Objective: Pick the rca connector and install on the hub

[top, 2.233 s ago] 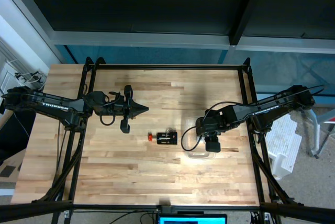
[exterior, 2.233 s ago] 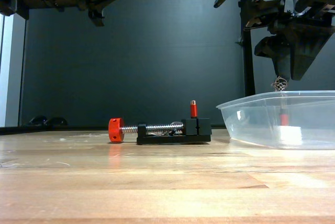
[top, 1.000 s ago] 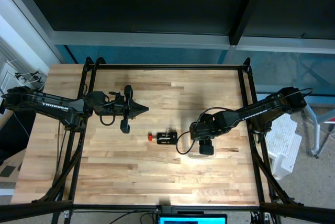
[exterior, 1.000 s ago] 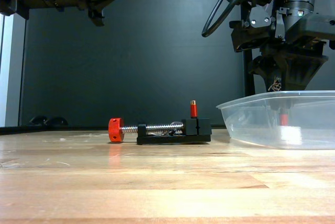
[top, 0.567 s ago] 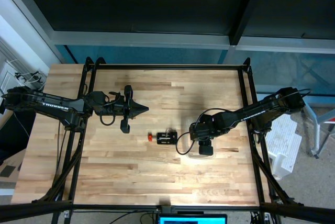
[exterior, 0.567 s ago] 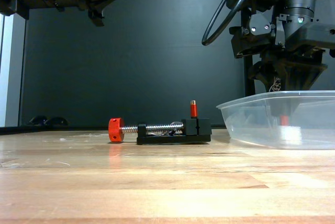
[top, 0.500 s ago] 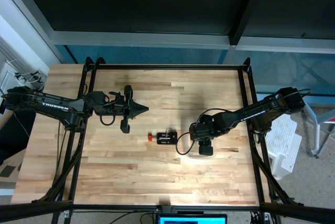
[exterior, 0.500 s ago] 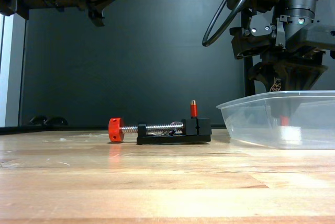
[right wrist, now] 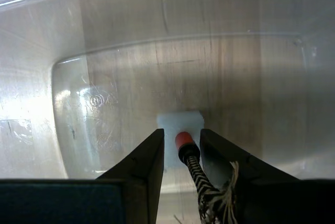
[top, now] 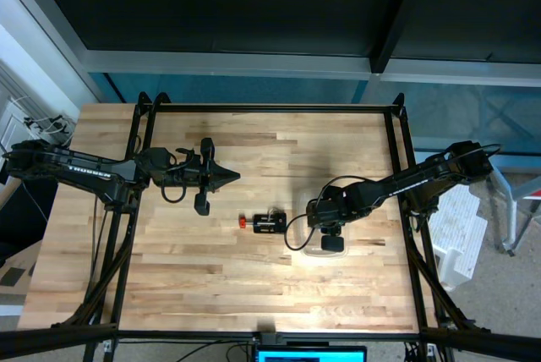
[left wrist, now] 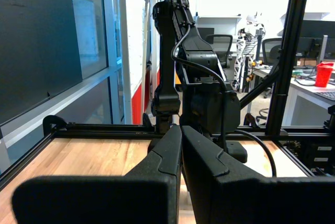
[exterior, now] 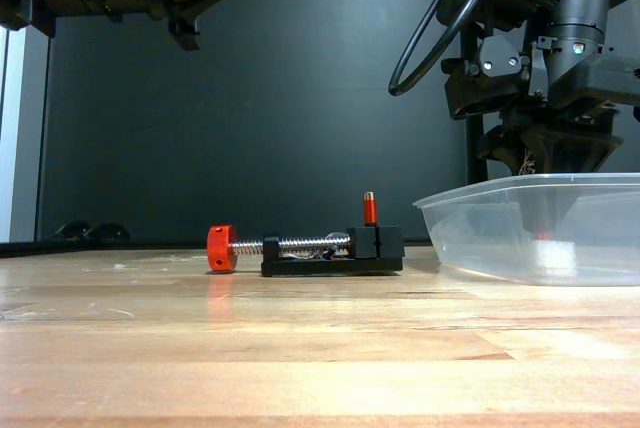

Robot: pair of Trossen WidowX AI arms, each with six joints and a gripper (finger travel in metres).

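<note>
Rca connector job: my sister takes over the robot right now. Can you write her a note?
Left gripper: shut, parked high over the table's left side.
Right gripper: open, down inside the clear tray, one finger each side of the rca connector.
The connector's red end sits at the small white square piece; the hub lies on the table left of the tray.
Done: gripper lined up.
Left: close, lift, carry to the hub, install.
</note>
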